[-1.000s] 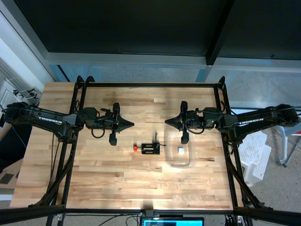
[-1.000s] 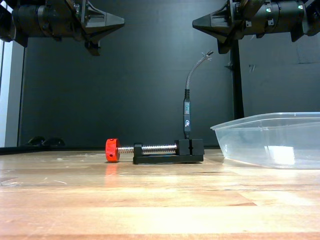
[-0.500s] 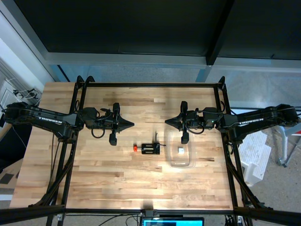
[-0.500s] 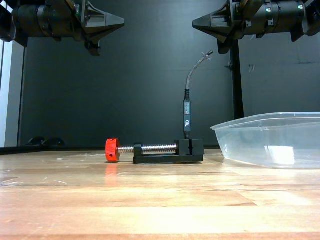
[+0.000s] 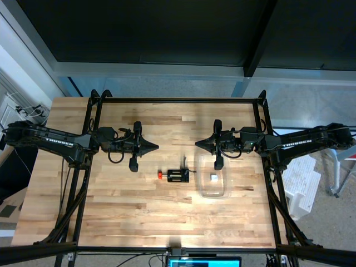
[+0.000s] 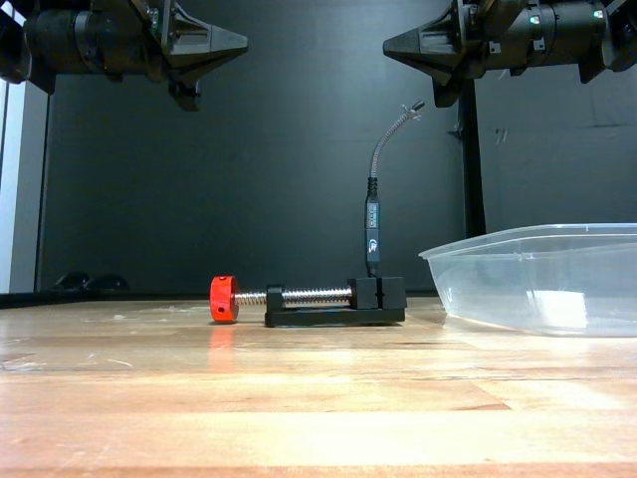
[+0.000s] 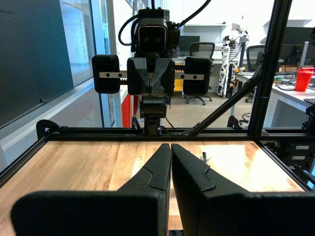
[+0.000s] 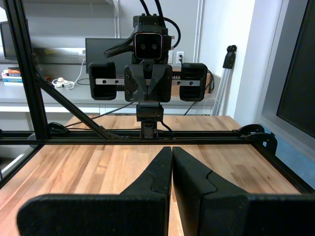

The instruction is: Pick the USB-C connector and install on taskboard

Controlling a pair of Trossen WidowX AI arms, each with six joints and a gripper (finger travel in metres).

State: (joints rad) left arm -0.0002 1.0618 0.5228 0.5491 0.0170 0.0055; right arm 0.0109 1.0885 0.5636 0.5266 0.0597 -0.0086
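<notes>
Both claws hang high over the table (image 5: 122, 206), tips facing each other across an open gap. The left gripper (image 5: 156, 147) is closed on nothing, fingers pressed together, and so is the right gripper (image 5: 197, 144). Below the gap the taskboard (image 5: 178, 176) lies mid-table, well clear of every edge. The USB-C connector (image 6: 371, 231) stands upright at its right end. The tray (image 6: 537, 284) sits just beside it, apart.

L gripper (image 5: 154, 147) & R gripper (image 5: 198, 144) face tip-to-tip, apart, fingers together, over wood table (image 5: 111, 211). Between them, nearer cam, lies taskboard (image 5: 178, 176), orange-red knob (image 5: 159, 175) at its L end. Clear tray (image 5: 219, 190) just R of it, small white item (image 5: 213, 177) inside.
</notes>
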